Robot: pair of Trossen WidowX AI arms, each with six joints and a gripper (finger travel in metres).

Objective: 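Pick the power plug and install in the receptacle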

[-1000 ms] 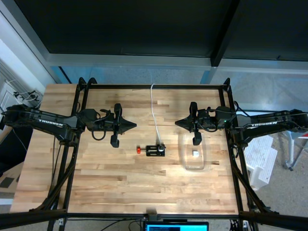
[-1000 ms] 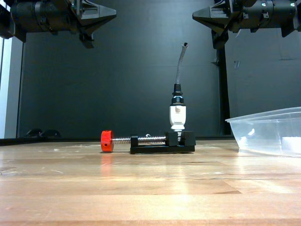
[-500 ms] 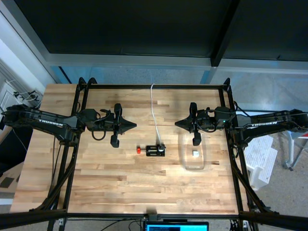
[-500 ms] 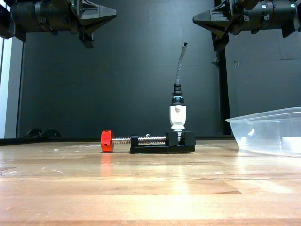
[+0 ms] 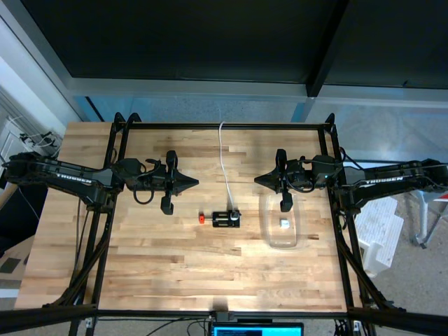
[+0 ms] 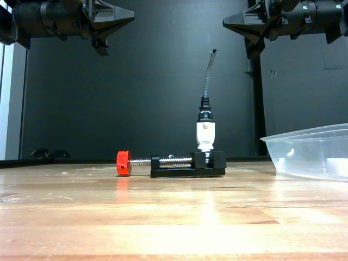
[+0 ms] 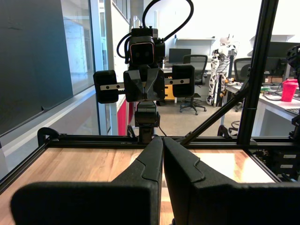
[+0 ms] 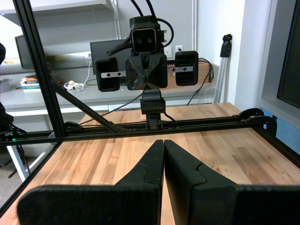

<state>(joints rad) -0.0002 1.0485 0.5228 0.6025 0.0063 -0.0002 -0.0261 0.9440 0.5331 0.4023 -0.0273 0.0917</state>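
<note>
The receptacle (image 6: 205, 134) is a small white socket block standing upright in a black vise (image 5: 225, 219) with a red-orange knob (image 6: 123, 163) at the table's middle. Its white cable (image 5: 225, 164) runs off to the far edge. The power plug does not show in any view. My left gripper (image 5: 197, 183) hovers high over the table, left of and beyond the vise, shut and empty; its fingers (image 7: 150, 159) touch. My right gripper (image 5: 255, 180) hovers at the same height on the right, facing it, also shut and empty (image 8: 163, 141).
A clear rounded plastic tray (image 5: 271, 238) lies right of the vise, under the right arm, with a tiny white block (image 5: 284, 224) in it. A black frame rail (image 5: 224, 126) borders the far side. Bare wood lies in front of the vise.
</note>
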